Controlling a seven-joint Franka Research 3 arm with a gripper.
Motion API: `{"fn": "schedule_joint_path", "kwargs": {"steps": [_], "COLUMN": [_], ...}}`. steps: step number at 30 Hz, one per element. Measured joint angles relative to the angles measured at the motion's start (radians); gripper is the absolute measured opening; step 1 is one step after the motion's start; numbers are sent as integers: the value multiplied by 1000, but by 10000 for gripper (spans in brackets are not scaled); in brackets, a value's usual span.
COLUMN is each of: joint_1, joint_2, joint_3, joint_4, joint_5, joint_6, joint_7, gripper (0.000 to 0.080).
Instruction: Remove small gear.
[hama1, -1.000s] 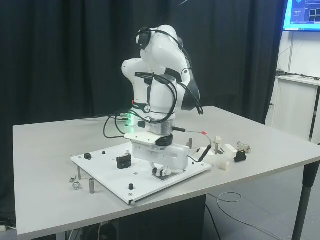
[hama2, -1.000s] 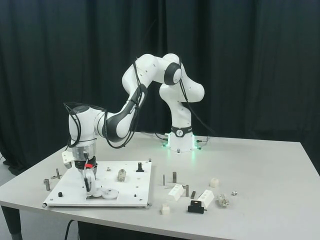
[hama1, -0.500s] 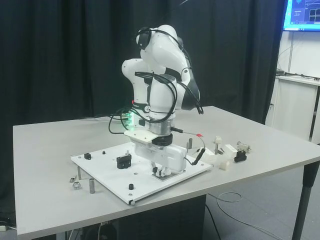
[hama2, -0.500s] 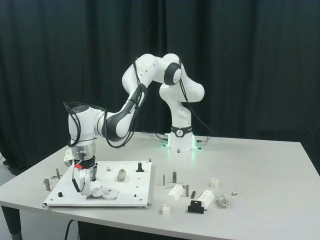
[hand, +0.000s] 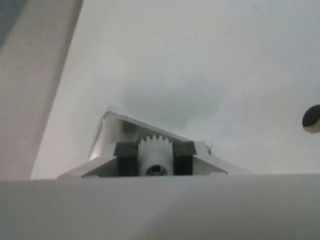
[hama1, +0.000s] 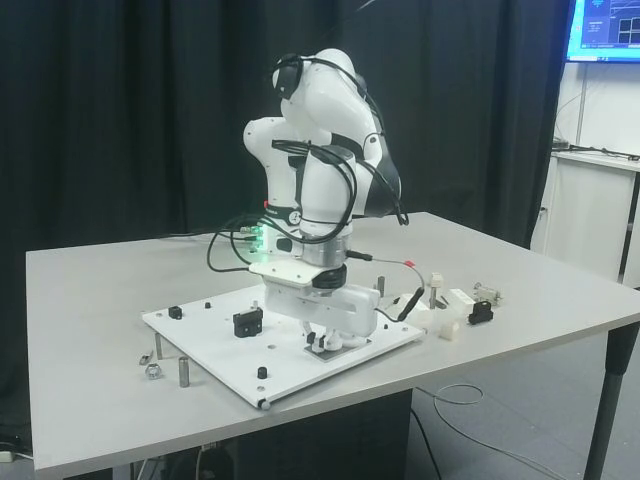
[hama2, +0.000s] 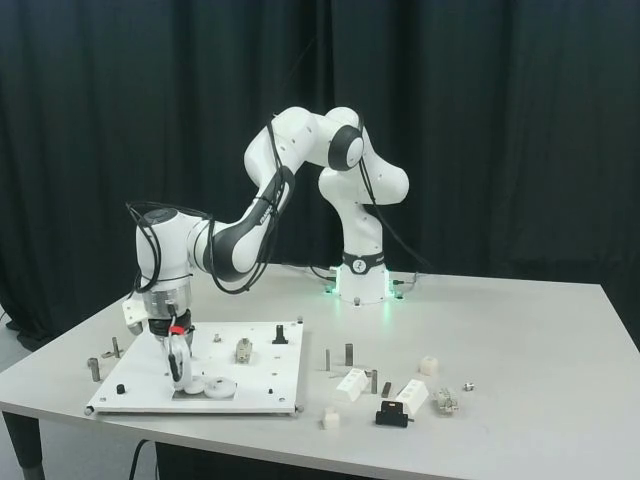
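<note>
Over the white board, black fingers pinch the small gear (no legible writing)

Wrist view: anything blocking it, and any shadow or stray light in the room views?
Wrist view: a pale out-of-focus band fills the lower part, and the small gear sits between the dark pads just above it, with a soft shadow on the white board behind. First room view: green glow at the arm's base, lit screen in the corner. Second room view: even light, black curtain.
</note>
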Motion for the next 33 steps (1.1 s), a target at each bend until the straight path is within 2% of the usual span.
{"fn": "schedule_joint_path", "kwargs": {"steps": [12,17,19,26,33], "joint_1": [0,0,0,1,0], "joint_2": [2,2,2,2,3], "joint_3": [-1,-3,-3,-3,-3], "joint_4": [5,7,7,7,7], "joint_5": [0,3,2,2,4], "joint_6": [-6,-10,-11,-11,-9], "joint_7": [-47,102,122,-3,73], "gripper": [138,138,138,138,138]}}
